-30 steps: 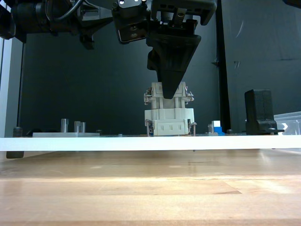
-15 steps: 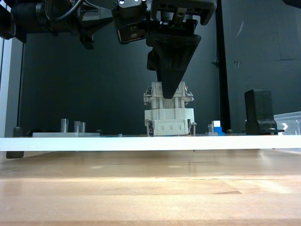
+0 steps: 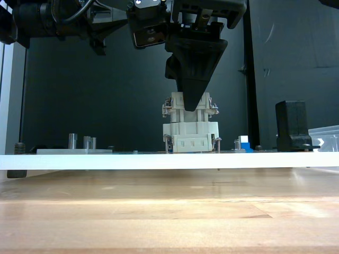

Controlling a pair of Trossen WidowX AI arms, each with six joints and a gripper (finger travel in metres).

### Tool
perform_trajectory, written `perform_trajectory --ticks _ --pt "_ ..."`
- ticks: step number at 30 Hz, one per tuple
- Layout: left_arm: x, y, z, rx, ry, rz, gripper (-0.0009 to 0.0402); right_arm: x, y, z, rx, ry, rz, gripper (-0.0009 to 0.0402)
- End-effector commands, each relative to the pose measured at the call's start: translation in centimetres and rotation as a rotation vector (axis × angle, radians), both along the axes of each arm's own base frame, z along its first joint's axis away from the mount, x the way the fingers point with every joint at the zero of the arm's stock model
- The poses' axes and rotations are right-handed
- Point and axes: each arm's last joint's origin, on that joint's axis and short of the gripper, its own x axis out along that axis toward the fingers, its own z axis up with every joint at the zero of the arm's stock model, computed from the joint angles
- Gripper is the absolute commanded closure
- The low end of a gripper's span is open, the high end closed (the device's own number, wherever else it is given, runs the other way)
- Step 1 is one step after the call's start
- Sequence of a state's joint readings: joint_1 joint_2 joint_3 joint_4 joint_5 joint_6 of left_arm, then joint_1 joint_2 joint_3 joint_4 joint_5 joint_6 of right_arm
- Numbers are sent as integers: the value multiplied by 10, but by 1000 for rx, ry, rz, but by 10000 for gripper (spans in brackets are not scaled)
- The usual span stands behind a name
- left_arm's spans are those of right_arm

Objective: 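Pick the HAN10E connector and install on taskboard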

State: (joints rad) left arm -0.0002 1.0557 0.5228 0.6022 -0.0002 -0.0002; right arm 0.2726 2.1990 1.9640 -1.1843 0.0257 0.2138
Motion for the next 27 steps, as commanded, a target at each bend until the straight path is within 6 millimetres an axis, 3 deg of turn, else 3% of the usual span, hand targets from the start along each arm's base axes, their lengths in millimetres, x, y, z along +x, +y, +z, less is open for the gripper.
perform_trajectory --ticks 1,27 --pt "0 0 0 0 0 0 392 0 0 0 -1 2 6 368" --pt "0 0 0 0 0 0 392 -1 1 -4 -8 8 -14 368"
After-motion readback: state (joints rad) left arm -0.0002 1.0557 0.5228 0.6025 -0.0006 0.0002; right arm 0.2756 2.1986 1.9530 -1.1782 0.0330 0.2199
